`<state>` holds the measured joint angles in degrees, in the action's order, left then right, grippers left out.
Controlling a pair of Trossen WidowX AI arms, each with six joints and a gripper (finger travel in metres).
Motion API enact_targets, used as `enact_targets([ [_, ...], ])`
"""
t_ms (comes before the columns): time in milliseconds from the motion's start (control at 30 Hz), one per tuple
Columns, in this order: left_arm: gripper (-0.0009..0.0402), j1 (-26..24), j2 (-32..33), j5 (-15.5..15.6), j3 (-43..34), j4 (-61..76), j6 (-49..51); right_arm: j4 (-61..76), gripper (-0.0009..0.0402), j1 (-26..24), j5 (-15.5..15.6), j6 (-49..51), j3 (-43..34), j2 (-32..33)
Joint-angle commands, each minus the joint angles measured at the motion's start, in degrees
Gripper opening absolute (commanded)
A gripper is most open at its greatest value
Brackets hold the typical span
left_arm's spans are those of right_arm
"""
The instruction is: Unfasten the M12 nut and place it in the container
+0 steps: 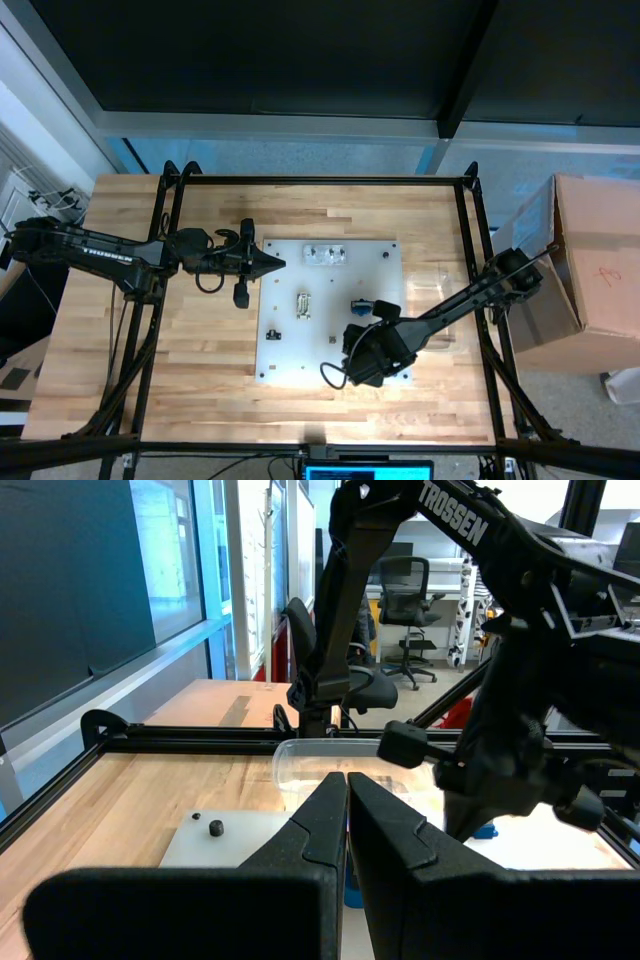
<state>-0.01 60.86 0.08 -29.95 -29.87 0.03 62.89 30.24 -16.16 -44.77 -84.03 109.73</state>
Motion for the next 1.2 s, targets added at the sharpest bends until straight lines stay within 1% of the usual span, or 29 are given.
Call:
enact_targets([
  [33, 0.0, 0.0, -0.02, -0.02, 0.0, 0.02, 0.0, 0.17, 0.0, 0.09, 2.97, 0.09, -0.5, -0.48],
  [100, 0.0, 0.02, -0.02, -0.02, 0.0, -0.13, 0.0, 0.22, 0.0, 0.13, 4.96, 0.2, -0.85, -0.74],
  [300, 0.0, 0.0, -0.04, -0.02, 0.0, -0.07, 0.0, -2.97, 0.0, 0.13, 15.1, 0.63, -2.78, -0.79],
  [367, 0.0, 0.02, -0.04, -0.02, 0.0, -0.02, 0.0, -5.46, 0.0, 0.11, 17.97, 0.79, -2.78, -0.79],
  [400, 0.0, 0.0, 0.0, -0.02, 0.0, 0.04, 0.0, -6.27, 0.0, 0.13, 18.67, 0.9, -2.67, -0.79],
  [833, 0.0, 0.0, 0.0, -0.02, 0.0, 0.0, 0.0, -11.78, 0.0, 0.11, 18.82, 2.36, -0.72, 3.17],
  [967, 0.0, 0.0, 0.0, -0.02, 0.0, 0.02, 0.0, -13.86, 0.0, 0.09, 18.8, 2.21, 0.79, 3.28],
  [1200, 0.0, 0.0, 0.0, -0.02, 0.0, 0.02, 0.0, -13.62, 0.0, 0.0, 18.53, 2.21, 1.51, 3.17],
])
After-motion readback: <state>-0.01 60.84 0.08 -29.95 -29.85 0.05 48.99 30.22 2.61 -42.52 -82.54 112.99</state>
